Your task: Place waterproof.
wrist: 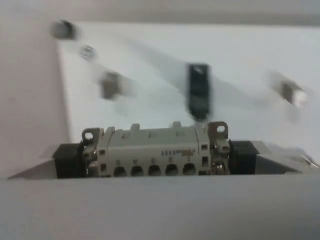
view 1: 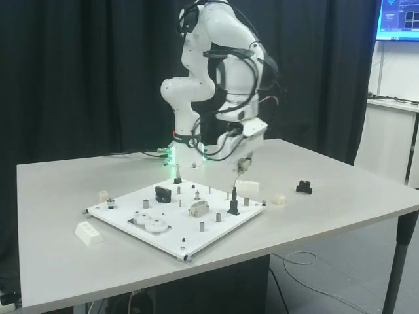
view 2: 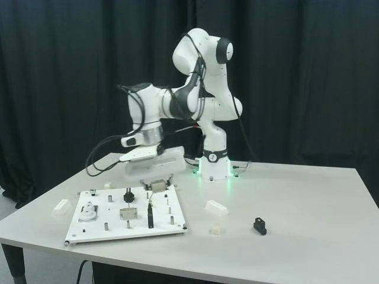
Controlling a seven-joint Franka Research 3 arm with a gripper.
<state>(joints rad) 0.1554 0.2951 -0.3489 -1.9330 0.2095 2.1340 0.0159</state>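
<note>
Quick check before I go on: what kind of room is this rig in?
Probably a robotics lab or test cell: black curtains behind the grey table, a white assembly board of small fixtures, and a monitor in the corner. The gripper holds a connector.

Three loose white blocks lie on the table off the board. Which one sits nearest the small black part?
The smallest white block, just off the white board's corner. It lies closest to the black part. The long block is farther back, and the third block lies beyond the board's opposite side.

White robot arm (view 2: 195, 89) with rounded joints

Smooth white shells meet at dark seams; black cables (view 1: 252, 65) loop along the outside, and a green light glows at its base (view 2: 213, 168) on the grey table (view 2: 308, 201).
</note>
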